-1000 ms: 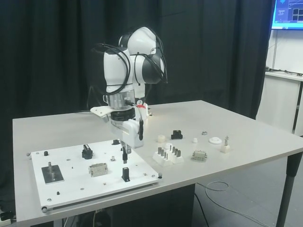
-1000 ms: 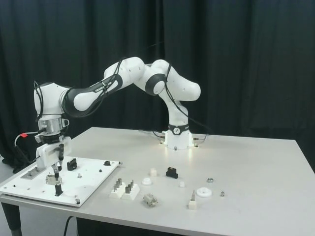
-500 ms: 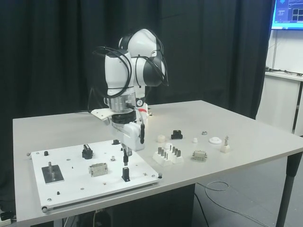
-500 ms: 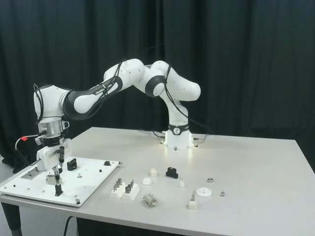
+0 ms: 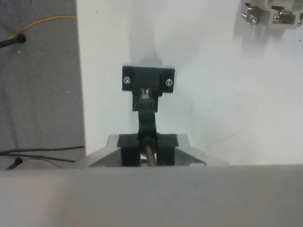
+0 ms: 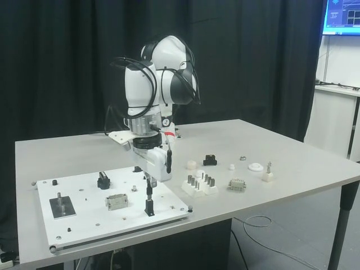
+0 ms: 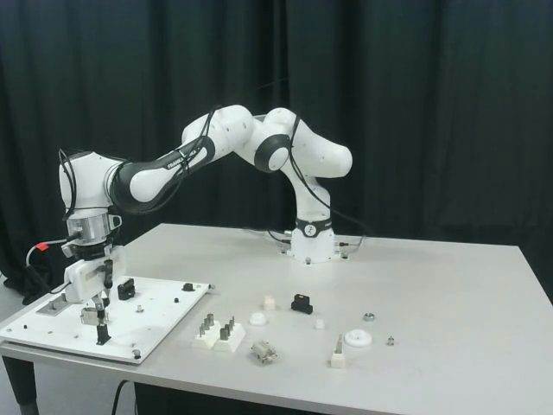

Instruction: Insert USB.

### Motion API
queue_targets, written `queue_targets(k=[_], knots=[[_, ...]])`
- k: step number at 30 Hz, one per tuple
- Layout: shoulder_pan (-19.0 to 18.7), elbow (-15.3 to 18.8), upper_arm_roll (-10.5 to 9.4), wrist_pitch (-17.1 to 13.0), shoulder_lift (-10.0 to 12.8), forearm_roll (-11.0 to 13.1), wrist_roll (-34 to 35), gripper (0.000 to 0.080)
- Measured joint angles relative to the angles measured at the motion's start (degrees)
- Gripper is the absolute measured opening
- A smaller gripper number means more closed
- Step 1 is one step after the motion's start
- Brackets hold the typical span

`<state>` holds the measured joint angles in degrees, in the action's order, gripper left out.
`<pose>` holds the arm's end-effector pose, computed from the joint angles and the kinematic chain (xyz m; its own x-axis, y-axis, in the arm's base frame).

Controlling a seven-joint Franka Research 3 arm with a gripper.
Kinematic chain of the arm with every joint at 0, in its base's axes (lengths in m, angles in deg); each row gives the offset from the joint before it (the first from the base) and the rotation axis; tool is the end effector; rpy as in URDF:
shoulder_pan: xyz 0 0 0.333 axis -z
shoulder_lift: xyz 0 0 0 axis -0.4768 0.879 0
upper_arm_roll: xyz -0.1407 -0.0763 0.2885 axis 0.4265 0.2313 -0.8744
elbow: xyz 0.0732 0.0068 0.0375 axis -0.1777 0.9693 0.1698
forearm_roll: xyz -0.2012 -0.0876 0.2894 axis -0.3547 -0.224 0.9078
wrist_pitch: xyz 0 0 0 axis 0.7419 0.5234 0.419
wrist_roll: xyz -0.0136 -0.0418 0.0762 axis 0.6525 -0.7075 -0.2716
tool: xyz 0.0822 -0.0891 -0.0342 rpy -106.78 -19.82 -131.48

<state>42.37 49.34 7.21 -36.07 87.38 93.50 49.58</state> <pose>0.6842 -0.3495 0.2839 -0.6649 -0.7413 -0.0917 -0.7448 0.6672 0.0066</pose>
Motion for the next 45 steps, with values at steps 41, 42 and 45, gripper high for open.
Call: queue_targets(k=[41,42,45], knots=[[0.08,-1.48,0.41,0.71,1.31,0.64,0.7,0.0067],[0.08,-1.48,0.42,0.73,1.31,0.67,0.71,0.0067],[0.08,-1.49,0.45,0.77,1.33,0.71,0.72,0.0067]])
